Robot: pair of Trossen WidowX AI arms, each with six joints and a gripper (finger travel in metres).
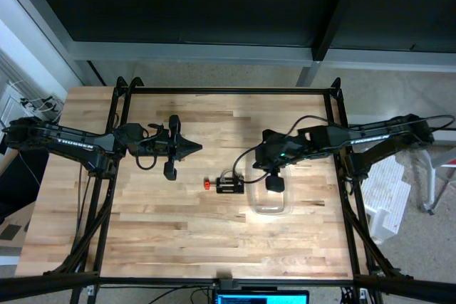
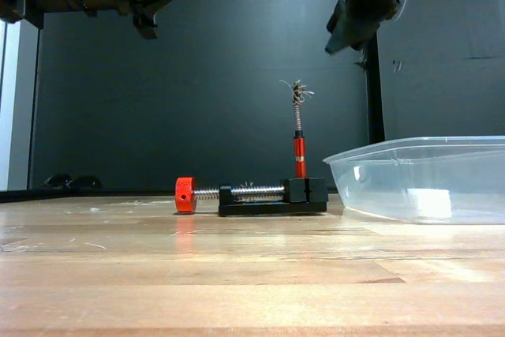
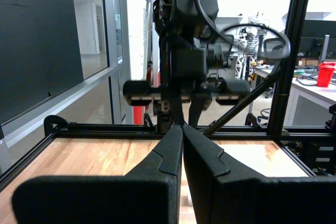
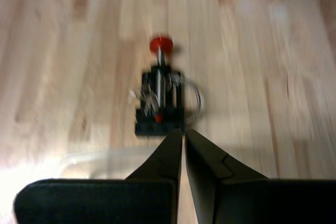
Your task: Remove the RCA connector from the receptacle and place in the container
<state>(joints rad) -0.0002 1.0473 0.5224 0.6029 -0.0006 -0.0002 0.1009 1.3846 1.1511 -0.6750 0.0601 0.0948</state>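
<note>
RCA connector (image 2: pixel 300 154) upright in receptacle (image 2: pixel 272 195), well below closed right jaws over container (image 2: pixel 410 144); left jaws closed, aloft leftward.

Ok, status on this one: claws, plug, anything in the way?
Left claw shut, raised high at left. Right claw shut, high above the clear tray. Plug upright in the black block, not yet pulled. Nothing blocking it.

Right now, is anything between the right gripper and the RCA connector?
Nothing visible does. The right gripper hovers, jaws shut, above the container; only open air separates it from the RCA connector standing upright in the receptacle. The left gripper hangs high at left.
</note>
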